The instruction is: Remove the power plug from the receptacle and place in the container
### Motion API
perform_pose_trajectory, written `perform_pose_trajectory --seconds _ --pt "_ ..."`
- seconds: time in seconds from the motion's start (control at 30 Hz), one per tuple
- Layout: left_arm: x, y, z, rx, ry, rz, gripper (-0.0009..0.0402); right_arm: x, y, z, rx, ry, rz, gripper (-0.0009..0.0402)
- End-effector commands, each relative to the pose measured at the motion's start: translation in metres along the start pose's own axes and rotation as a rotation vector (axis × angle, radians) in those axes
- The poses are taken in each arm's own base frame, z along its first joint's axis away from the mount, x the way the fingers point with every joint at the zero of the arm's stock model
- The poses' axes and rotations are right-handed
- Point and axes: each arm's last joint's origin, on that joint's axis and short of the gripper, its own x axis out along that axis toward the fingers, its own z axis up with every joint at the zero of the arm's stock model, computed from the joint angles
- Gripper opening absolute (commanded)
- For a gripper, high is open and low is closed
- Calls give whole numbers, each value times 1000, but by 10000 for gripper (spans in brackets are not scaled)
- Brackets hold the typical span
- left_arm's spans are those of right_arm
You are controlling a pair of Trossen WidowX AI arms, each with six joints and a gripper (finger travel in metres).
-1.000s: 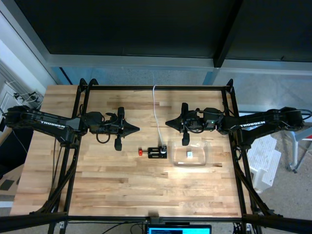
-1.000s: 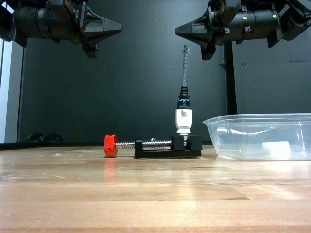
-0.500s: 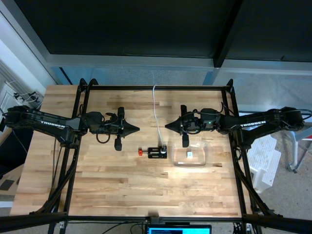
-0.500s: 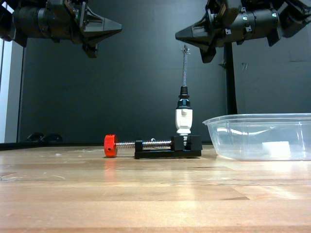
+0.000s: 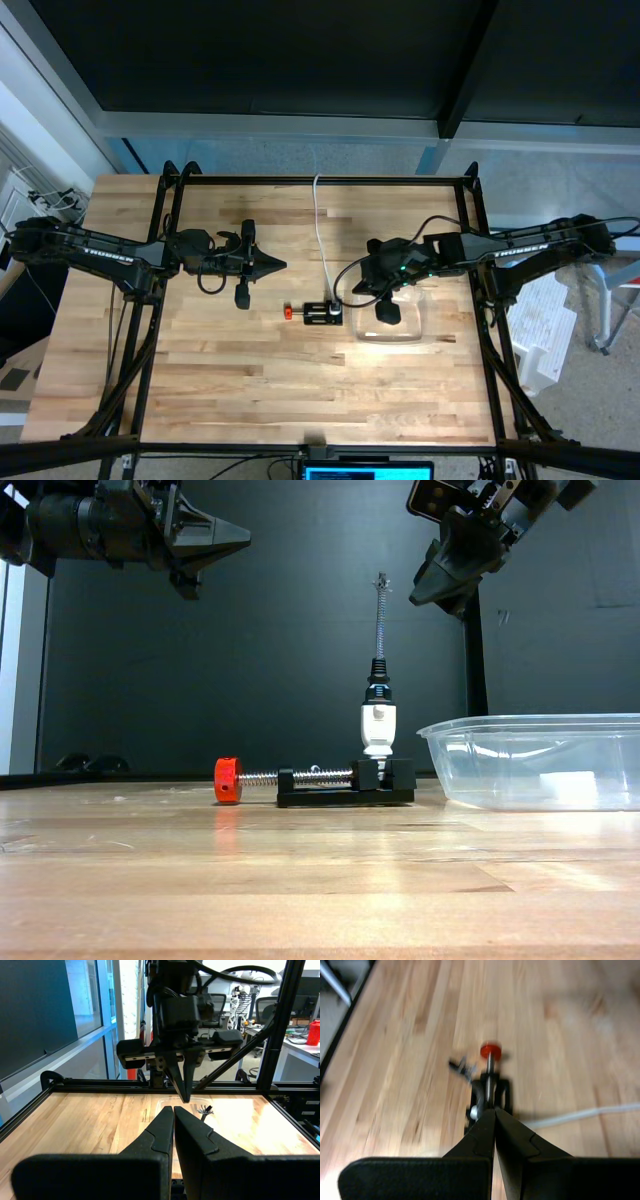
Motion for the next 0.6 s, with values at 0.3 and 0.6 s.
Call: perform_pose_trajectory --seconds 0.3,0.6 --pt "0 0 0 0 0 0 0 9 9 24 -20 264 -119 46" --pt "0 0 0 0 0 0 0 27 19 42 -53 372 -180 182"
